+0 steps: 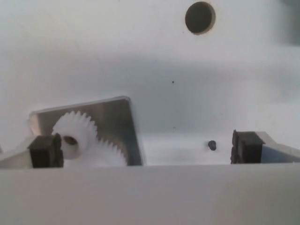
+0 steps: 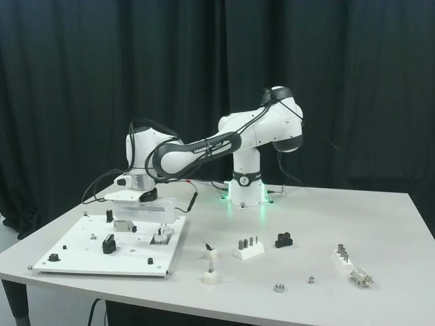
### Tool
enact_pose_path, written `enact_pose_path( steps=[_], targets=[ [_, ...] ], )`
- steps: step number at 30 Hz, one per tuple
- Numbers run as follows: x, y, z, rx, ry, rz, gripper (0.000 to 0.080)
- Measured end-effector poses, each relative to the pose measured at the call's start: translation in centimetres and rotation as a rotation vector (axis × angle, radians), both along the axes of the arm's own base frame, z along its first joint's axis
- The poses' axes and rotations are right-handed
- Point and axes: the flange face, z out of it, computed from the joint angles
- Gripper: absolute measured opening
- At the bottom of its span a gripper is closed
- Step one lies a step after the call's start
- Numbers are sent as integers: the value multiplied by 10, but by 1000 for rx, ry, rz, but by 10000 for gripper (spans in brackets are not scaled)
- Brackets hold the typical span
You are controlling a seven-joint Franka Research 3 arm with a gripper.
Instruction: Insert small gear.
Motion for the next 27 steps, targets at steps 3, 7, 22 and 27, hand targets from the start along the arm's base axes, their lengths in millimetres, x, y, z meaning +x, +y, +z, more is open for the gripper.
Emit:
enact_pose_path(
  steps=[3,7,22,27],
  targets=[
    [0,2,0,7,2,2,800],
    [2,6,0,15,5,9,800],
    [6,19,0,15,14,36,800],
    [5,21,-2,13,21,37,800]
  ],
)
